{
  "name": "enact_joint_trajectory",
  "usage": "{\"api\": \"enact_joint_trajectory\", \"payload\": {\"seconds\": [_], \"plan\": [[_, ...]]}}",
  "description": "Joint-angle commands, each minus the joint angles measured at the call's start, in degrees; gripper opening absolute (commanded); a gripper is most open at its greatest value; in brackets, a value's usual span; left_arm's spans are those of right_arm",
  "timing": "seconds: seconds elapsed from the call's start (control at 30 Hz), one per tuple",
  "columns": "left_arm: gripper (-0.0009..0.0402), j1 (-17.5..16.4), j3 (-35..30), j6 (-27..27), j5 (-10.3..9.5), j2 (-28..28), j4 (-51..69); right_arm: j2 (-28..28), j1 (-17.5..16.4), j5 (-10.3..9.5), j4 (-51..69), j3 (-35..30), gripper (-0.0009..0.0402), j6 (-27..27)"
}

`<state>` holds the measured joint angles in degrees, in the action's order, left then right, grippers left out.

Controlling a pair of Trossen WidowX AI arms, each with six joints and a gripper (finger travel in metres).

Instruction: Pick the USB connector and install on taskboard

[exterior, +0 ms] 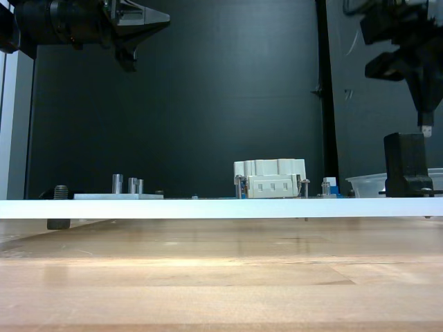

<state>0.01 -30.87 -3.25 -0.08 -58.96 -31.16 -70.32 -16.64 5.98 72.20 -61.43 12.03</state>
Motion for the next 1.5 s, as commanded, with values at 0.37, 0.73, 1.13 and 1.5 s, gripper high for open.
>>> {"api": "enact_joint_trajectory", "payload": {"seconds": [0.37, 0.73, 1.13, 1.5], "plan": [[0.0, 0.0, 0.0, 0.0, 0.02, 0.0, 0.0, -13.2, -8.7, 0.0, 1.9, -12.2, 0.0, 11.0], [0.0, 0.0, 0.0, 0.0, 0.02, 0.0, 0.0, -24.8, -10.8, -0.07, 4.0, -24.8, 0.0, 16.2], [0.0, 0.0, 0.0, 0.0, 0.02, 0.0, 0.0, -33.7, -13.0, -1.49, 3.8, -33.0, 0.0, 17.2], [0.0, 0.0, 0.0, 0.0, 0.02, 0.0, 0.0, -38.2, -13.4, -1.22, 2.8, -36.8, 0.0, 17.4]]}}
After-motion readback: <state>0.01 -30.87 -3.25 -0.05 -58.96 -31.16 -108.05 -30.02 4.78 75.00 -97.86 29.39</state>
